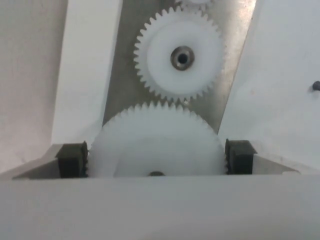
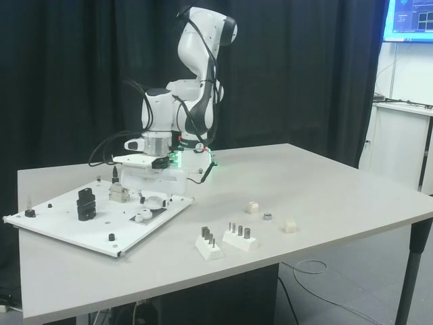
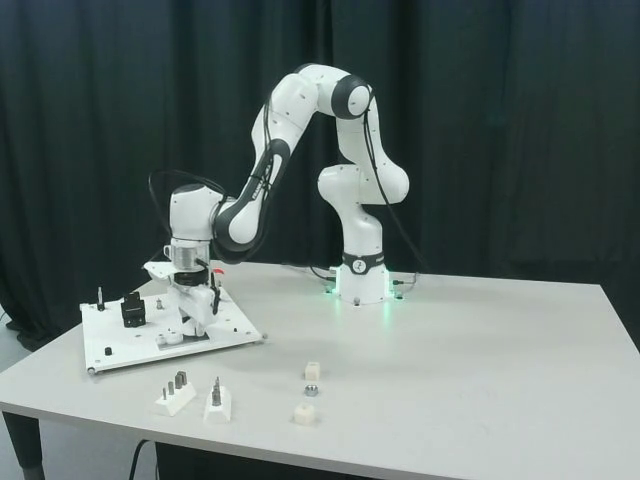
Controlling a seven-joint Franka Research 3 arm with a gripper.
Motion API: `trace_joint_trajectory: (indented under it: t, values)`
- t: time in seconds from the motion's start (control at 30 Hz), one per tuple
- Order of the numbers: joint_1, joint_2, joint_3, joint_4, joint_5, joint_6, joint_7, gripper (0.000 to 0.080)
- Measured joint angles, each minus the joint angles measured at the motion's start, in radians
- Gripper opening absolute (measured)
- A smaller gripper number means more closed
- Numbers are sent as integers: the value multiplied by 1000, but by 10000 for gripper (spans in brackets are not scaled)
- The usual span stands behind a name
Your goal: Insert large gear.
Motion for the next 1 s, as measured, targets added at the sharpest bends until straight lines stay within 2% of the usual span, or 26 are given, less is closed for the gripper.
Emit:
trace_joint_trajectory:
  t: [0.33,0.77,1.0]
  values:
    - [10,-6,0,-26,4,51,10,597]
    - [11,-8,-1,-30,12,57,57,597]
    - [10,-9,-3,-33,44,61,66,597]
